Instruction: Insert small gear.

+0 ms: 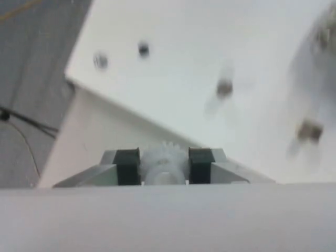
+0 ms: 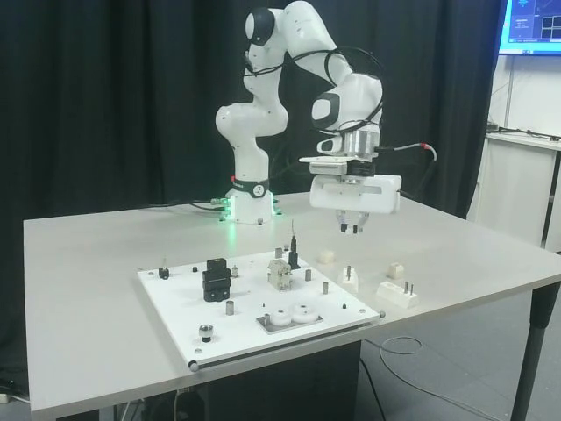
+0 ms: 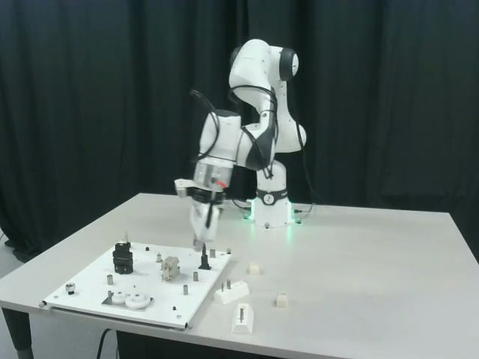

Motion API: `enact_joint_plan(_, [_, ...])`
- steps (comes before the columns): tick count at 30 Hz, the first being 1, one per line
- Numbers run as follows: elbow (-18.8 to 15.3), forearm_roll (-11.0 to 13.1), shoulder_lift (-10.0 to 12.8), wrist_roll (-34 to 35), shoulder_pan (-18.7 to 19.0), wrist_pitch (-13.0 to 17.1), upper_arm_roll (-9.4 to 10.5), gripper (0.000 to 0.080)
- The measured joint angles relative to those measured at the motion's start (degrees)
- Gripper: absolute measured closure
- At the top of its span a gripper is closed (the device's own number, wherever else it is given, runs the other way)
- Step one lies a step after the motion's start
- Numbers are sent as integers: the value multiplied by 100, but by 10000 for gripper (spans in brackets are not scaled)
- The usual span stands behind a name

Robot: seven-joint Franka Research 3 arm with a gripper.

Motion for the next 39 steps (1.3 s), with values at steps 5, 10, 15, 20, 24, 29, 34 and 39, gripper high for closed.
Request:
enact_joint_plan(5, [539,-2,271,-205,-245,-252,2,608])
enact_joint_plan(10, [1049,-2,549,-427,-475,-473,5,608])
enact_joint_plan(15, [1495,-2,810,-607,-691,-620,6,608])
enact_joint_plan(20, [1884,-2,1055,-725,-906,-733,7,608])
enact_joint_plan(24, [2150,3,1226,-777,-1061,-847,8,608])
enact_joint_plan(29, [2418,30,1406,-778,-1230,-976,11,608])
enact_joint_plan(34, [2611,160,1561,-821,-1377,-1052,11,608])
enact_joint_plan(39, [2741,381,1703,-953,-1509,-1083,11,608])
